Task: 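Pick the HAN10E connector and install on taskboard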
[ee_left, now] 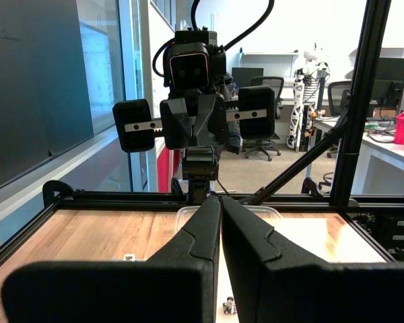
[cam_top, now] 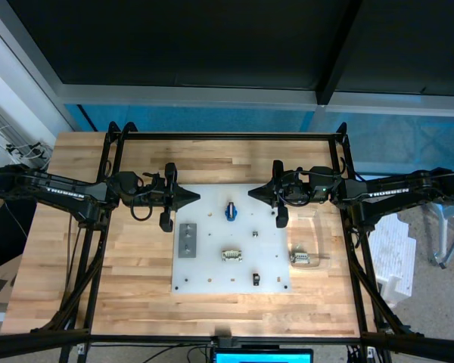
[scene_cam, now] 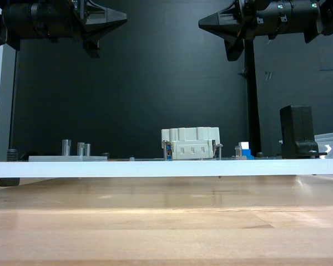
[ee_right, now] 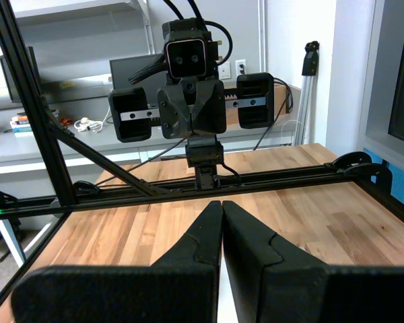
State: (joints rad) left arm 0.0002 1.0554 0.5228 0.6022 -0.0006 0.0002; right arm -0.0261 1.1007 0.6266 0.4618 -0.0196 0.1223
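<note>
Judging by the layout, the install step looks complete or nearly so. The HAN10E connector [cam_top: 231,256] stands on the taskboard [cam_top: 212,280], in its near half. It is right of the grey block [cam_top: 188,240] and nearer than the blue part [cam_top: 231,211]. Whether it is fully seated on its mount cannot be confirmed. A second, similar block [cam_top: 300,258] lies in the clear tray [cam_top: 318,227] just off the board's right edge. If that piece is the one intended, both pick and install are outstanding.

Connector orientation: the long axis runs left to right, parallel to the board's near edge. In the low view it sits level and upright, broad side facing near, notched face up. A small metal post stands at each end.

Left gripper [cam_top: 199,196]: fingers pressed together, holding nothing, raised high above the board's far-left area, pointing right.

Right gripper [cam_top: 250,193]: likewise closed and empty, high above the board's far edge, pointing left.

Neither gripper is near the connector.
</note>
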